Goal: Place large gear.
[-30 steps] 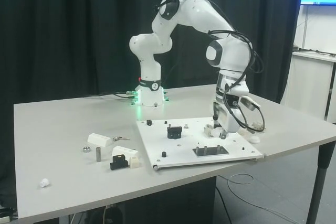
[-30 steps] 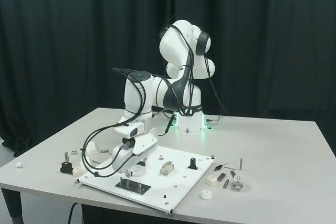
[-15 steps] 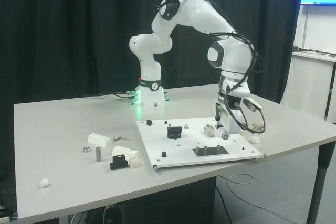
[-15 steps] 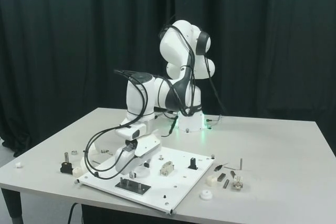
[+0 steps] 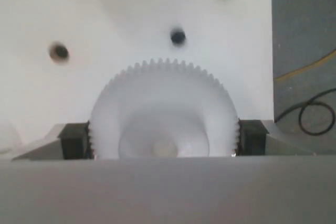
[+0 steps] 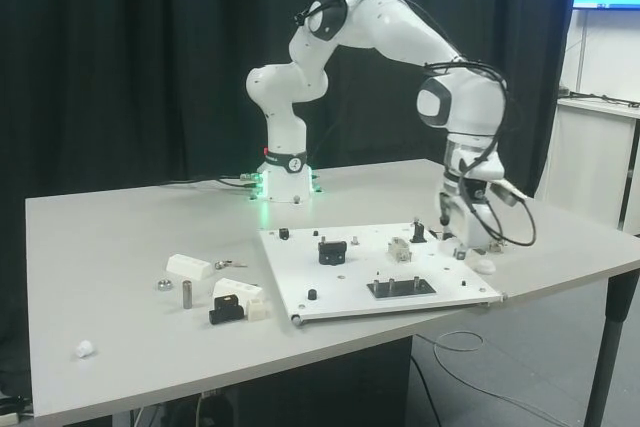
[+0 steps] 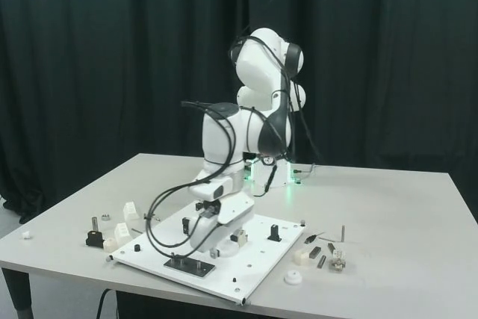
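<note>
White board (image 5: 131,19) under end effector-clamped large gear (image 5: 163,114).

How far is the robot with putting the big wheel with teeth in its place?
Picking up looks done: the tool holds the large gear between both black pads. Now it hangs over the white board near its edge. Setting it down and letting go is left.

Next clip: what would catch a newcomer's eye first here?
The large gear, white and toothed, fills the wrist view, clamped between the hand's black fingertips above the white board. In the room views the white arm bends down over the board's edge, and small parts lie scattered on the grey table.
</note>
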Controlling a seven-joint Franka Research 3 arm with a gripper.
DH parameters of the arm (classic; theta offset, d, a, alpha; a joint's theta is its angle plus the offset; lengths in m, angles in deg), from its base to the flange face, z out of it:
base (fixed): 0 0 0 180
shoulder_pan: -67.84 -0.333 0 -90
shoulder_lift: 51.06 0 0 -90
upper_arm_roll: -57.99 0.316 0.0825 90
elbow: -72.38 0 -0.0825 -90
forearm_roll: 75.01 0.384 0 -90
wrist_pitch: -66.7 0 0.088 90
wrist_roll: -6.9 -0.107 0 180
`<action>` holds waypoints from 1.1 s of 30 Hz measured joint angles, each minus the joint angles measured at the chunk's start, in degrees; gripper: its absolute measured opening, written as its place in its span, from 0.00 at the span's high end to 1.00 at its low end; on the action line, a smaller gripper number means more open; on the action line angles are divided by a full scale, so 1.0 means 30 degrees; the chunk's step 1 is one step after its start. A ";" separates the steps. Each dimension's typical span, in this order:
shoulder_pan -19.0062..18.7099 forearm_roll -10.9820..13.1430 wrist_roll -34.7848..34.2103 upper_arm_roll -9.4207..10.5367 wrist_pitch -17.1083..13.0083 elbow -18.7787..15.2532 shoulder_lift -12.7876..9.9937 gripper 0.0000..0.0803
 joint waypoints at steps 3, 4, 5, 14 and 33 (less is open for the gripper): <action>-0.0276 0.0000 -0.0418 0.0143 0.0000 0.0126 0.0000 0.26; -0.0391 0.0000 -0.0561 0.0186 0.0000 0.0163 0.0000 0.26; -0.0501 0.0000 -0.0712 0.0222 0.0000 0.0192 0.0001 0.26; -0.1743 0.0000 -0.1974 0.0326 0.0042 0.0283 -0.0001 0.26; -0.3959 -0.0012 -0.4400 0.0325 0.0171 0.0106 -0.0395 0.26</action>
